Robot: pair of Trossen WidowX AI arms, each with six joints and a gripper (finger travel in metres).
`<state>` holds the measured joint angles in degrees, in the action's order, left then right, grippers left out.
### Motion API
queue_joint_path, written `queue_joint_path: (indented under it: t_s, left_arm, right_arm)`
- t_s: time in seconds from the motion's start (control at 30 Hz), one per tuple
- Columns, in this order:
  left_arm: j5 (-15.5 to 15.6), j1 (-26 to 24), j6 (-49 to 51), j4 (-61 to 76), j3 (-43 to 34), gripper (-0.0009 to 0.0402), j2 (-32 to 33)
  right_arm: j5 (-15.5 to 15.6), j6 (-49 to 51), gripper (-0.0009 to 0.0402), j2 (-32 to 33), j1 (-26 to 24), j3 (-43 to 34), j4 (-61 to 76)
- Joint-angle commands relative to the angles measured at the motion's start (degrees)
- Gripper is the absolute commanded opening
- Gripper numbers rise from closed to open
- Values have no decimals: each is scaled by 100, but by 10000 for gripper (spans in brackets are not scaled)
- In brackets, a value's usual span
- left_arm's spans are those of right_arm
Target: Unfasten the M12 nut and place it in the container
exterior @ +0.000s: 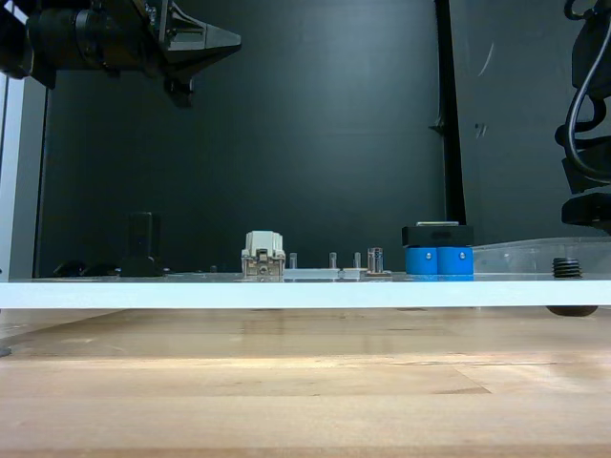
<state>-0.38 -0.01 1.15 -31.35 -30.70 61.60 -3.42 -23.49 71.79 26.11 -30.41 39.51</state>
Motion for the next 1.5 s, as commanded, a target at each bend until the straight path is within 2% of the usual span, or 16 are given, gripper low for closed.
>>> queue_joint_path:
  t_s: [0.03,0.23,0.4,0.57,0.77,0.93,1.07,1.2,1.37,1.5]
  left_arm:
    - [-2,0,-2,0,-2,0,0]
    - [-2,0,-2,0,-2,0,0]
    - [-2,0,-2,0,-2,0,0]
    - [-2,2,-2,0,-2,0,0]
    - [-2,0,-2,0,-2,0,0]
    - [-2,2,-2,0,-2,0,0]
    - [-2,0,-2,0,-2,0,0]
    - [-2,0,-2,0,-2,0,0]
    - [-2,0,-2,0,-2,0,0]
    - [-2,0,-2,0,-2,0,0]
  right_arm:
    - [2,-4,118,0,2,2,9]
    - [4,-2,42,-2,2,0,0]
    - [7,-4,-1,-13,2,-37,9]
    - [11,-4,10,-144,2,-273,232]
    - [0,-2,16,-511,-26,-981,1222]
    - [4,-7,16,-595,-323,-1578,2142]
    - [7,66,16,-673,-730,-1762,2420]
    - [4,382,16,-837,-1351,-1733,2437]
    - [4,1045,16,-861,-2459,-1694,2557]
    - [11,1714,16,-861,-3598,-1637,2546]
